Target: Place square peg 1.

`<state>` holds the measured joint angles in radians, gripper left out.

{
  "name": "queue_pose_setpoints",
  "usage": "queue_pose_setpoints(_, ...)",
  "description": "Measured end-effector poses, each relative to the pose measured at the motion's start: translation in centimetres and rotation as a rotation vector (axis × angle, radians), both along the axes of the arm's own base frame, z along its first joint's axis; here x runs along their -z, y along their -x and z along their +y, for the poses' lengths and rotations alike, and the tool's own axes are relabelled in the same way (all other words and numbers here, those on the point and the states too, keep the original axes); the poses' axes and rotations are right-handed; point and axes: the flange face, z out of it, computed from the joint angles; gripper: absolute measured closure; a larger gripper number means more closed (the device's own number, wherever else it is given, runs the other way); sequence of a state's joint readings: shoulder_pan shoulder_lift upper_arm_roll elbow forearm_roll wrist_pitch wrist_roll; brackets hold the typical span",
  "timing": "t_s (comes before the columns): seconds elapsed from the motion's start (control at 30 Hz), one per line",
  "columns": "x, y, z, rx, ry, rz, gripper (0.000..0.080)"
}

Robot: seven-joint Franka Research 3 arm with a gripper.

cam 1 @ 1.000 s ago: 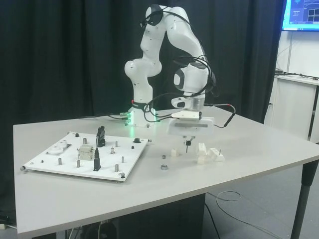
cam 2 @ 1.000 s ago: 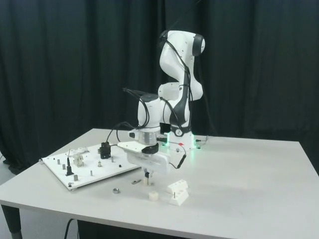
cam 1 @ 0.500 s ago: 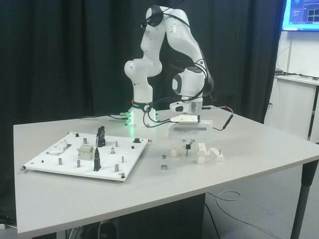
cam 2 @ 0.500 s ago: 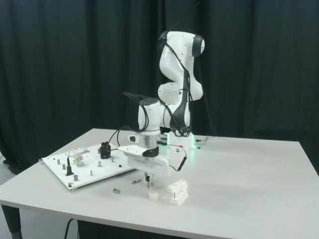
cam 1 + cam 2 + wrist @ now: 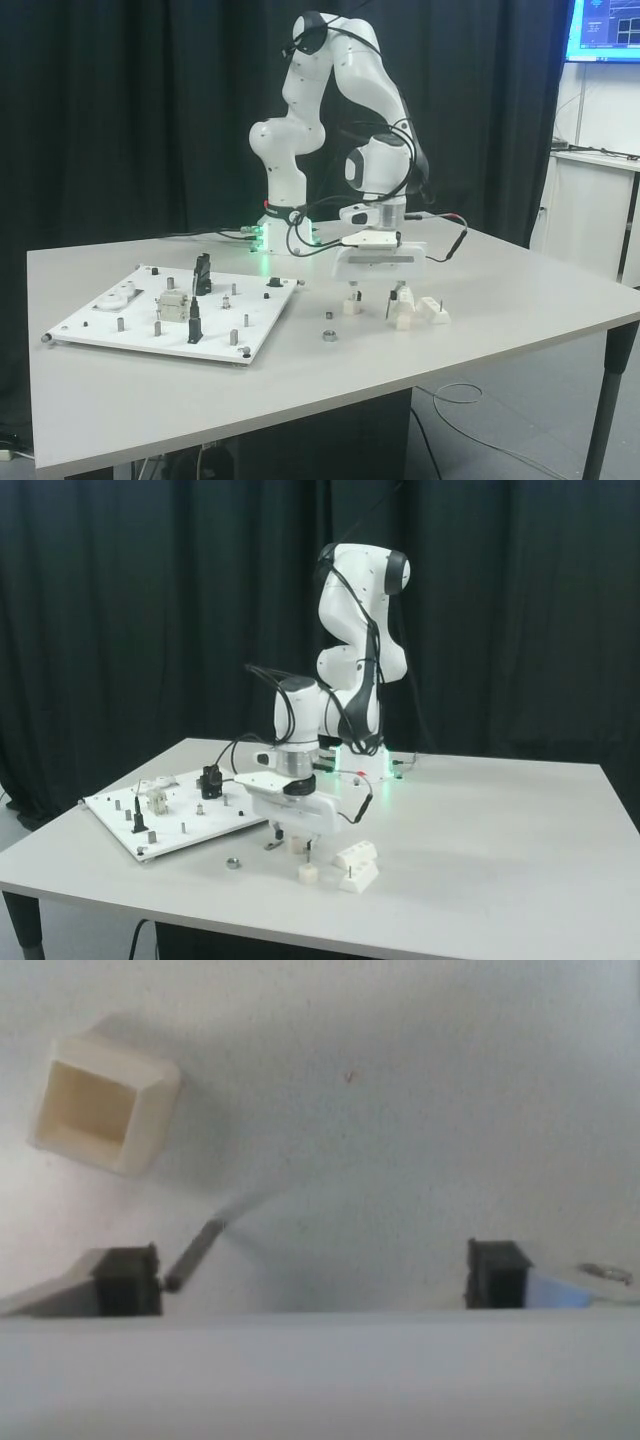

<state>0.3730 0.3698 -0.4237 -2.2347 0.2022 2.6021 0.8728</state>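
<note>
We are hovering our gripper [image 5: 312, 1275], fingers wide apart and empty, low over the grey table [image 5: 420, 1110] beside the hollow square plastic block [image 5: 103, 1103], apparently lining up on the thin grey metal peg [image 5: 197, 1252].

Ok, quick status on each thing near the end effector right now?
End effector: open, low over the table, holding nothing.
Thin grey peg: lying loose on the table beside one finger.
Hollow square block: open side up, empty, untouched.
White holder blocks: resting on the table.

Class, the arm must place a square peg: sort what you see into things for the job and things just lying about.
For the job:
gripper, open
thin grey peg beside one finger
hollow square block

Lying about:
white board of parts
small ring
white blocks
</note>
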Motion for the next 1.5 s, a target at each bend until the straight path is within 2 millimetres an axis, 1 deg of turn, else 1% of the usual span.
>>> queue_pose_setpoints(0.13,-0.3,-0.3,-0.2,0.000,0.000,-0.007,0.0222)
queue_pose_setpoints(0.17,-0.4,-0.4,-0.3,-0.001,0.000,-0.009,0.0042)
queue_pose_setpoints(0.33,-0.7,-0.7,-0.5,-0.001,0.000,-0.013,0.0042)
queue_pose_setpoints(0.37,-0.7,-0.7,-0.5,-0.001,-0.001,-0.013,0.0011)
queue_pose_setpoints(0.93,-2.1,-1.8,-0.8,-0.007,-0.013,0.001,0.0003)
queue_pose_setpoints(1.27,-4.0,-2.6,-0.6,-0.006,-0.025,-0.015,0.0003)
queue_pose_setpoints(1.5,-5.0,-3.3,-0.1,0.025,-0.035,-0.010,0.0003)
